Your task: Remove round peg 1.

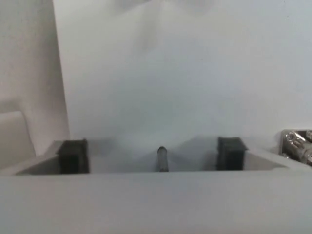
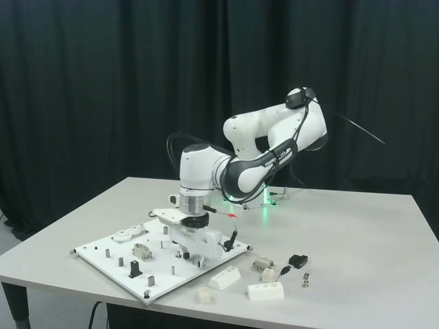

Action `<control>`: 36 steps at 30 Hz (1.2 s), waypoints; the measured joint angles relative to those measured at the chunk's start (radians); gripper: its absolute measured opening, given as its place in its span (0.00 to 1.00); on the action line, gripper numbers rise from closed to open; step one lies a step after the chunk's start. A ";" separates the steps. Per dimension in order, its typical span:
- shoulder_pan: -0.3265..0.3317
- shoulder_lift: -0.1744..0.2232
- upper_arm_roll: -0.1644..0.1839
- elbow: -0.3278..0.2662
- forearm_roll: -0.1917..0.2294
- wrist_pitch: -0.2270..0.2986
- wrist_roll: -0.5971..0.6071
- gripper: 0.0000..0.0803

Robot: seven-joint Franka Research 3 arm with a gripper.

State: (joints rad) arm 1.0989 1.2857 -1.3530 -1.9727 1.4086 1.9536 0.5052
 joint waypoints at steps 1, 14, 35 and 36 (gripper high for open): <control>0.000 0.000 0.000 0.000 0.000 0.000 0.000 0.88; -0.001 0.000 0.002 0.001 -0.001 -0.005 0.000 0.45; -0.005 0.000 -0.006 -0.002 -0.007 -0.023 0.000 0.02; -0.005 0.000 -0.009 -0.002 -0.007 -0.026 0.000 0.02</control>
State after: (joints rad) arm 1.0942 1.2860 -1.3616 -1.9748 1.4015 1.9278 0.5052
